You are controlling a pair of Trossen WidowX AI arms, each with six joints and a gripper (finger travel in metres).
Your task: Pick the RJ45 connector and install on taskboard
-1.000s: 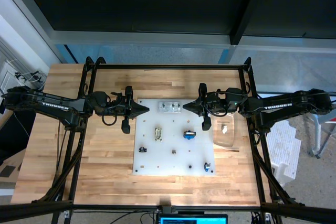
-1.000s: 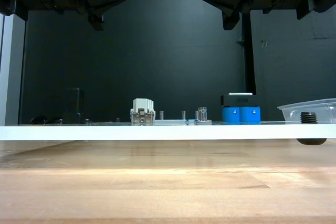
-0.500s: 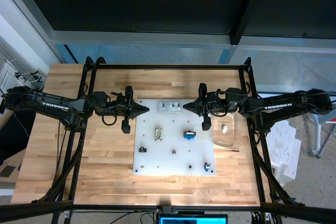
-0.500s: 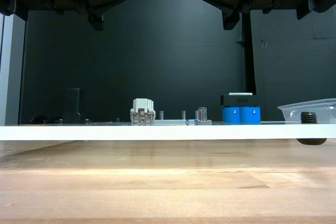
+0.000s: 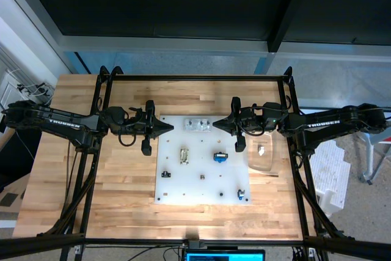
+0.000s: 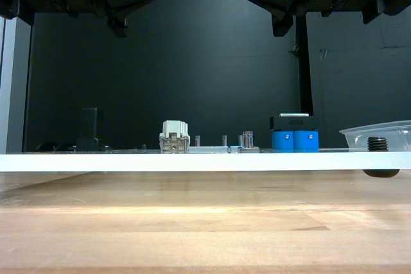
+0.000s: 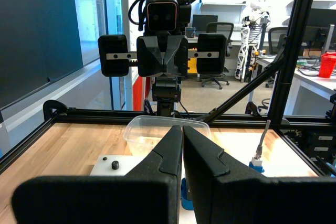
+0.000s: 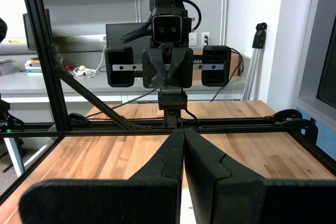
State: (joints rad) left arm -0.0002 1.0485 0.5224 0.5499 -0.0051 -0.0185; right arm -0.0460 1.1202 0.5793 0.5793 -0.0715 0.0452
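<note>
from above, the left gripper [image 5: 170,128] and right gripper [image 5: 215,124] are held high over the far edge of the white board [image 5: 183,189], seemingly parked; only a white block [image 5: 261,150] is seen in the clear tray [image 5: 269,167]. the low view settles nothing. in the wrist views both finger pairs are pressed together, empty; from the left wrist the connector [image 7: 256,157] is seen upright in the blue jack [image 7: 255,167].

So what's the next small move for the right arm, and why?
Probably just hold park. Left wrist view shows the connector upright in the blue jack, cable rising off it; the tray shows just the white block. Left tool and right tool hang shut high over the board.
</note>
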